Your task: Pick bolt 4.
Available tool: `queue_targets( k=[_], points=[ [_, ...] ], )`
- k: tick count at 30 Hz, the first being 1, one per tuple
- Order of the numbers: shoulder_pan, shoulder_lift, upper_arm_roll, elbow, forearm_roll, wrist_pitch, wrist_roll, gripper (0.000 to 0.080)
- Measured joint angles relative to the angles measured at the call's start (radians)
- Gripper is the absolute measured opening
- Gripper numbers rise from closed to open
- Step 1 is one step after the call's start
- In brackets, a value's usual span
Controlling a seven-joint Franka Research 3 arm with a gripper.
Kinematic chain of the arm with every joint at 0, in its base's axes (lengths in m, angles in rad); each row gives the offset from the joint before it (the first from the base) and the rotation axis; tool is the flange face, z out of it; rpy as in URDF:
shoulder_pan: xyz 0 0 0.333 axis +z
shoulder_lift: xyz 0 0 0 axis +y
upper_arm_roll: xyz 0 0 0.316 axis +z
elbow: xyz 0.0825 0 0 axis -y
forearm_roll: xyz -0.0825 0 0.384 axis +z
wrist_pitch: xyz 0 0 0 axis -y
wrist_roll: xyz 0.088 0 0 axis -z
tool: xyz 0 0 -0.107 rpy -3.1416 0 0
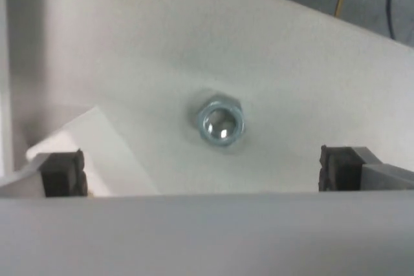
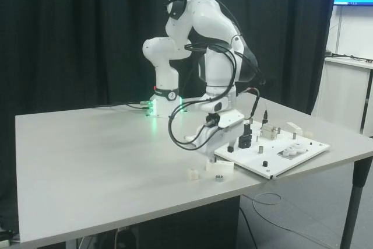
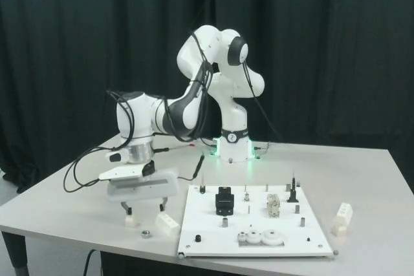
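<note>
Bolt (image 1: 220, 119): small hex-headed metal piece, lying loose on the grey table (image 2: 87, 155) near its front edge, just beside the white board (image 3: 213, 240) and two small white blocks (image 3: 167, 223). Gripper (image 1: 200, 171): hovers directly above, fingers (image 1: 63, 174) spread wide, one to each side of the bolt, nothing held. Progress, as judged: approach and alignment done; descent, closing and lift remain. Obscured: wrist view shows only the hex top, so any shank is unseen; the gripper body cuts off the near table.
</note>
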Motion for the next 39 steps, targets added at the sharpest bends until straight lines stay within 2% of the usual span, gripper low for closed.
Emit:
queue_targets(
  k=[16, 39],
  points=[
    [0.019, -0.049, -0.018, -0.007, -0.005, -0.063, 0.026, 0.0800],
    [0.042, -0.073, -0.049, -0.008, -0.037, -0.087, 0.083, 0.0800]
  ],
)
